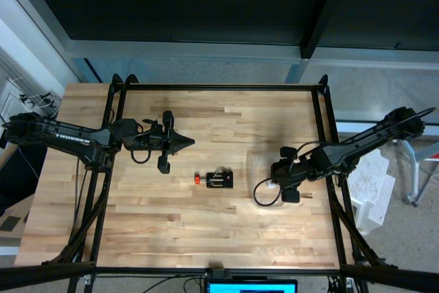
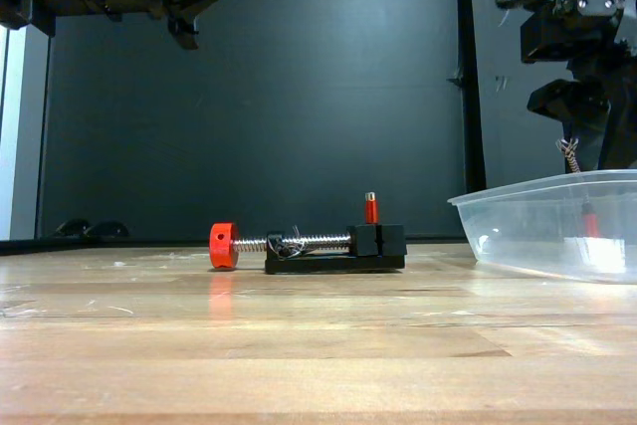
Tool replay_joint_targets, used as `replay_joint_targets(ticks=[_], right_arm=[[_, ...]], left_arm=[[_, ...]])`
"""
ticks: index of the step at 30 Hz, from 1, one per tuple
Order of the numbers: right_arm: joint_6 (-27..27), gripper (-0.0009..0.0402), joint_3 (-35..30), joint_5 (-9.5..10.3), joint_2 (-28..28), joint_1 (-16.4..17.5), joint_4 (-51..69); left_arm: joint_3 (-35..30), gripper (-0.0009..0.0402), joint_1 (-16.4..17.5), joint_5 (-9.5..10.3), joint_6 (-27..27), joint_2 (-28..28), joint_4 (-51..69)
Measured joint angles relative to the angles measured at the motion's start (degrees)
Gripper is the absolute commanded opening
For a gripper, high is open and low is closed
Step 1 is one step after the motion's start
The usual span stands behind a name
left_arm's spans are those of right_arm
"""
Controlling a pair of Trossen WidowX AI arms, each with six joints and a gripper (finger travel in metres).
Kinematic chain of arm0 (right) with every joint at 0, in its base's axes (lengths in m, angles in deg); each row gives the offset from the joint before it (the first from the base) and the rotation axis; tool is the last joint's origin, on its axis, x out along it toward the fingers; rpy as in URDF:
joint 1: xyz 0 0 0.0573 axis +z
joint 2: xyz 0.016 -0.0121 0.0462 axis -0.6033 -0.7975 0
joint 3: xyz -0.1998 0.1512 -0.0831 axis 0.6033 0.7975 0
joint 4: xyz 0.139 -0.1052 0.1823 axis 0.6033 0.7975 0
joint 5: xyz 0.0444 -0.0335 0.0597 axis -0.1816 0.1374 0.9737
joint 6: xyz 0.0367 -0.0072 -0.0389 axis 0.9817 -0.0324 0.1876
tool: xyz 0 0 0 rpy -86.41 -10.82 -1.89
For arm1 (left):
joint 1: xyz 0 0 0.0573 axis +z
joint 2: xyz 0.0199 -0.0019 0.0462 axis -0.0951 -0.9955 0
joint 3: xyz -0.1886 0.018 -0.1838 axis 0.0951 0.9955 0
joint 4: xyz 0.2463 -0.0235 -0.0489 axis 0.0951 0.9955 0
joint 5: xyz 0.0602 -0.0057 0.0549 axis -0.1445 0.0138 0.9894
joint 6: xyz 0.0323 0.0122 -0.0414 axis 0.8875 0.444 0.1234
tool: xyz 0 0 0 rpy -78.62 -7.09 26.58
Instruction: Pick the RCA connector and install on taskboard
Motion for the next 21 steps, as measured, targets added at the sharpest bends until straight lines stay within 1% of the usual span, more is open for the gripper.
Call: replay_joint_targets(ticks=[6,12,21], right_arm=[[-0.3,0.0170,1.1,0.02,-2.2,0.0,-2.6],[-1.7,0.0170,1.2,0.02,-4.6,-0.1,-4.5],[-2.1,0.0170,1.8,0.02,-6.2,-0.7,-7.1]], left_arm=[[0.0,0.0000,0.0,0.00,0.0,0.0,0.0],[0.0,0.0000,0.0,-0.02,0.0,0.0,0.0],[0.0,0.0000,0.0,0.00,0.0,0.0,0.0]])
